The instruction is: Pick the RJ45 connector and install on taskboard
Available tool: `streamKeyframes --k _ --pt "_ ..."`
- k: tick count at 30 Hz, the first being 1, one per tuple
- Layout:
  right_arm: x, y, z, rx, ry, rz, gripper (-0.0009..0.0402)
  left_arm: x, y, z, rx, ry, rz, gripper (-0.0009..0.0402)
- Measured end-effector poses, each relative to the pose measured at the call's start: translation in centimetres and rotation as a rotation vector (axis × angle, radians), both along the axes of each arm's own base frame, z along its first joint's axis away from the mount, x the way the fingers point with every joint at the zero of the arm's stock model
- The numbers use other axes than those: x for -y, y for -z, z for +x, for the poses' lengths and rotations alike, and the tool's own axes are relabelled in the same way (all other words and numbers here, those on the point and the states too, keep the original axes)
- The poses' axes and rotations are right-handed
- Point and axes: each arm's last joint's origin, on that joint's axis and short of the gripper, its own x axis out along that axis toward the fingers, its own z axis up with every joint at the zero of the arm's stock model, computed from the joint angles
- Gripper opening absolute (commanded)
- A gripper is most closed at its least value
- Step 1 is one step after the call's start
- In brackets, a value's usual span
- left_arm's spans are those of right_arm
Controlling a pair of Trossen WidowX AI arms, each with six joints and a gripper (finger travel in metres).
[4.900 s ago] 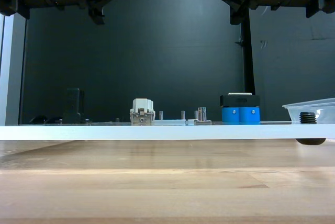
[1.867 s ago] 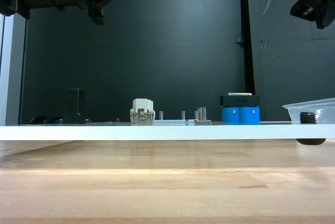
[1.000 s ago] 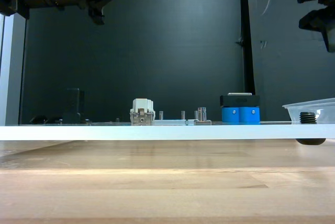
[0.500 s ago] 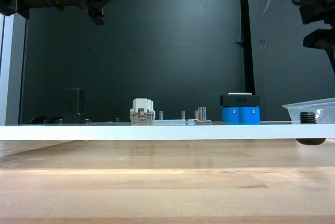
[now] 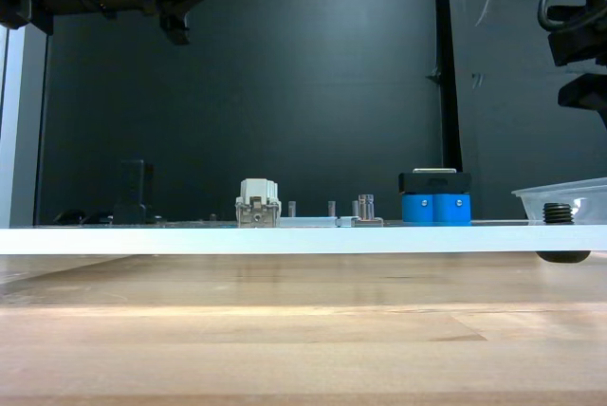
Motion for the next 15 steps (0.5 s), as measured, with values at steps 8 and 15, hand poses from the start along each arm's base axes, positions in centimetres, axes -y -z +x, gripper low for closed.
streamKeyframes --k 8,15 --pt "0.0 0.8 -0.2 -0.009 0.009 0.0 0.022 0.0 0.0 0.0 0.0 0.0 0.0 0.0" --pt "-0.1 1.3 -0.1 -0.004 0.017 0.004 0.022 0.0 0.0 0.0 0.0 0.0 0.0 0.0"
